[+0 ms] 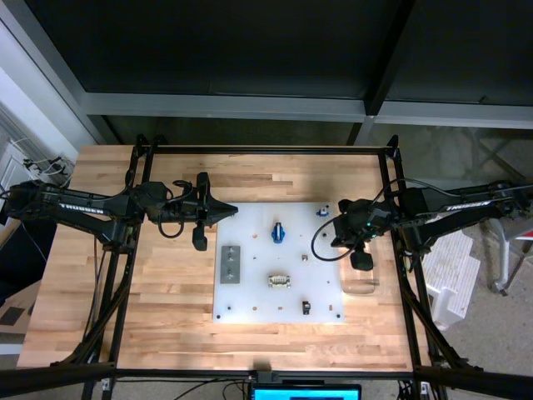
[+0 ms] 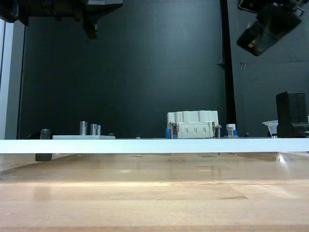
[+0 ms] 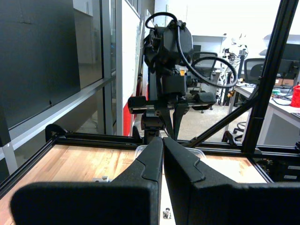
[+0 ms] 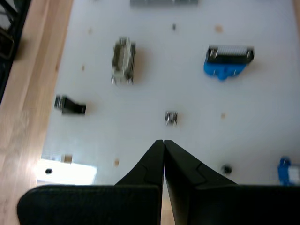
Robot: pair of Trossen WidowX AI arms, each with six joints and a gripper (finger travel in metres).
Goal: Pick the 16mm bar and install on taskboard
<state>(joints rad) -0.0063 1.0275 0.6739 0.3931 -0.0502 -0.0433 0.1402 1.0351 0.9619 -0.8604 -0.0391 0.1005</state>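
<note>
Both sets of jaws pinched fully shut, nothing gripped. L gripper (image 1: 231, 210) up high by board's (image 1: 250, 310) far-left corner, pointing inward, level. R gripper (image 1: 340, 233) raised over board's right edge, tilted down at it, near clear tray (image 1: 360, 287). Can't pick out 16mm bar for certain: several short metal pegs (image 2: 83, 128) upright on grey plate (image 1: 229, 264) at board's left, can't tell if any is it. Beige connector (image 1: 280, 282) & blue connector (image 1: 279, 232) mid-board, apart from both grippers.
</note>
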